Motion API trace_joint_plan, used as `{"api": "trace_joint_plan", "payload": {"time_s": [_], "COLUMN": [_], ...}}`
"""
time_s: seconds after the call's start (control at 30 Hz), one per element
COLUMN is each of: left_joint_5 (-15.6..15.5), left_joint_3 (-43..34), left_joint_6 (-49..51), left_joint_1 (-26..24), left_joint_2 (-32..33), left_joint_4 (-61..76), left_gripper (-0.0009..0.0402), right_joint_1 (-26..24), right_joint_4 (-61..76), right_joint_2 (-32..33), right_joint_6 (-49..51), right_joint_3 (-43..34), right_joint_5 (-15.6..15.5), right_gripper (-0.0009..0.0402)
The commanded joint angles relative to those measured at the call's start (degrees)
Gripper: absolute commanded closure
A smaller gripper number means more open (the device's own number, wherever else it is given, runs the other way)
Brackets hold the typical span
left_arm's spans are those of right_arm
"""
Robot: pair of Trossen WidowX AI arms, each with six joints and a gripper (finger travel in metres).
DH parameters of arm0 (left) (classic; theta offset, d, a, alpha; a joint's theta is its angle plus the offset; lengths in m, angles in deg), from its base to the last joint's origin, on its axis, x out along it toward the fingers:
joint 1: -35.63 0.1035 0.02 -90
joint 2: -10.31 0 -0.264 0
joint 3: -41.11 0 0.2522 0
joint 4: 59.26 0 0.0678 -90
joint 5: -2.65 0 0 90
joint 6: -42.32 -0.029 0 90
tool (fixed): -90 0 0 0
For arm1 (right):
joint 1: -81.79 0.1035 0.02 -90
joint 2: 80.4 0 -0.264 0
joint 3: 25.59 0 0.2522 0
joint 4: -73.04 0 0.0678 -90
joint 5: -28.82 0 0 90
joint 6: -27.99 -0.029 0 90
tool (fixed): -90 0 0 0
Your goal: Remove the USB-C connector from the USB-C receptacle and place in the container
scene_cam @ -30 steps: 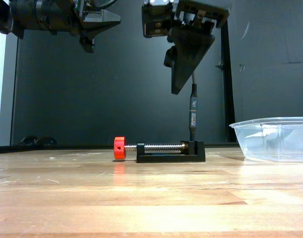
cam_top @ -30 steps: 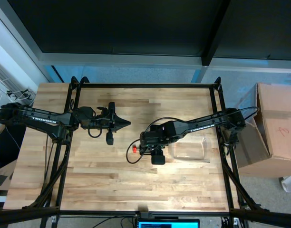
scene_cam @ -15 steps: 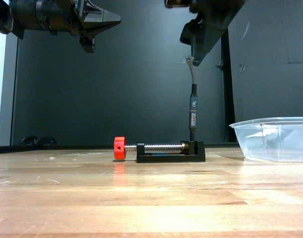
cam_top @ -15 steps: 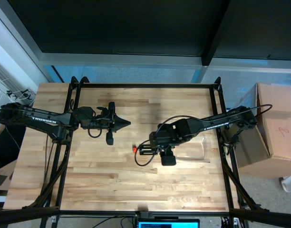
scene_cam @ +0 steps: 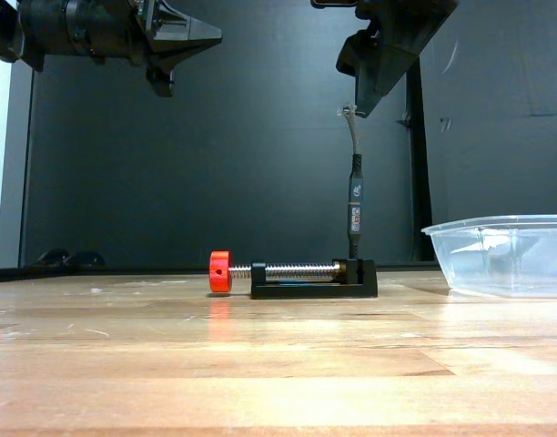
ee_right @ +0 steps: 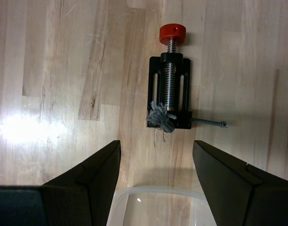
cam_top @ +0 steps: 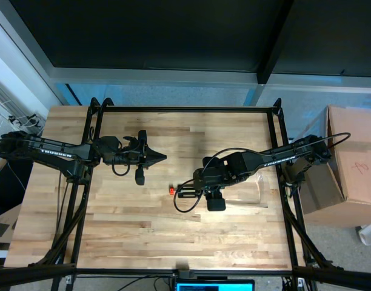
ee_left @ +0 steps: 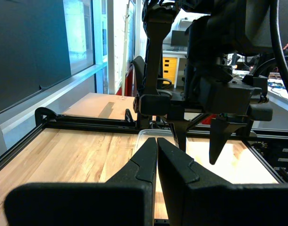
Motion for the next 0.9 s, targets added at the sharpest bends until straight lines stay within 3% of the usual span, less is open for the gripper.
{"api": "trace_joint_plan", "payload": {"time_s": [0.03,0.5,0.9], "left_joint_5": [0.02,0.02,0.02], "left_joint_3": [0.0,0.0,0.0], "left_joint_6": [-0.02,-0.02,-0.02], "left_joint_1": [0.0,0.0,0.02], "left_joint_2": [0.0,0.0,0.0], "left_joint_4": [-0.02,-0.02,0.0], "left_gripper": [0.0393,0.0393,0.0393], "right_joint_1": [-0.02,-0.42,-1.53], "right_joint_4": [-0.35,-3.06,-9.55], "right_joint_2": [0.55,7.1,7.08], "right_joint_6": [-0.26,0.42,0.37], "right_joint_3": [0.02,0.17,6.84], "right_joint_5": [0.24,1.49,0.96], "right_gripper": [0.0181,0.0182,0.0238]}}
